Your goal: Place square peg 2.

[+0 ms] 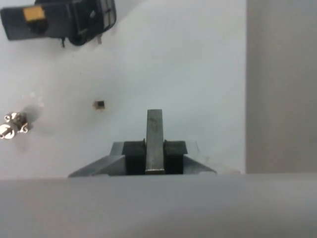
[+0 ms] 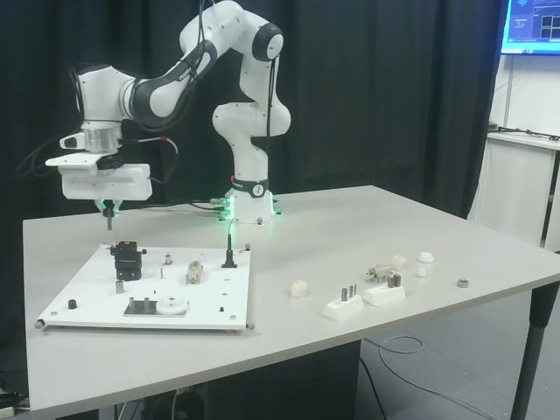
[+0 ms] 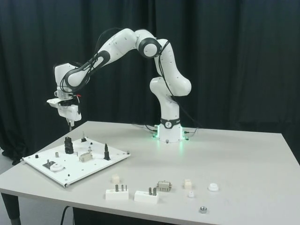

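Note:
My gripper [image 1: 154,159] is shut on a grey square peg [image 1: 154,140], which sticks out straight past the black fingertips. The peg hangs above the white board [image 1: 188,64]. A small square hole [image 1: 99,104] in the board lies a short way off to one side of the peg's tip. In the first room view the gripper [image 2: 108,208] hovers over the board's [image 2: 96,293] far left part with the peg [image 2: 108,219] pointing down. The second room view shows the gripper [image 3: 70,120] and peg [image 3: 71,125] well above the board [image 3: 93,164].
A black block [image 1: 59,20] stands on the board near the hole, also visible as the black block [image 2: 129,260]. A white gear [image 2: 172,306] and a black post [image 2: 228,254] sit on the board. White peg holders [image 2: 341,304] and small loose parts lie on the table to the right.

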Controlling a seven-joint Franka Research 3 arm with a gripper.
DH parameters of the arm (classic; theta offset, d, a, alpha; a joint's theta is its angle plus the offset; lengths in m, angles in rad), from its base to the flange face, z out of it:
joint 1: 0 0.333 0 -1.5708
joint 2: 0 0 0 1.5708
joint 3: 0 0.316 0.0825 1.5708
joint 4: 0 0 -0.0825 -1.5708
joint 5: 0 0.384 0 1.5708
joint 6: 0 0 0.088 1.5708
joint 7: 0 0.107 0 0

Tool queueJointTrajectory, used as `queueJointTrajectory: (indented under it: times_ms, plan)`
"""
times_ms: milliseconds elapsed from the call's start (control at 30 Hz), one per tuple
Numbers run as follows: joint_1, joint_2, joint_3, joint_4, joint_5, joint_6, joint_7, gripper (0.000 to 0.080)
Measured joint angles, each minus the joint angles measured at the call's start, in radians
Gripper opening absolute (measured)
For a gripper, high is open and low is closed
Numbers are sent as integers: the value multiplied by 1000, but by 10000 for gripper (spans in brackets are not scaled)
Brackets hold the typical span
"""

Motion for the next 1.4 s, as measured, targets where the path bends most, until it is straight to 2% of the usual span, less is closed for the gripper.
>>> queueJointTrajectory:
  times_ms: [400,767,1033,1400]
  plan:
    - [-22,16,1,56,0,-9,-22,74]
    - [-51,45,2,126,0,-44,-60,74]
    - [-77,67,5,197,0,-87,-90,74]
    - [-117,100,25,311,8,-189,-67,74]
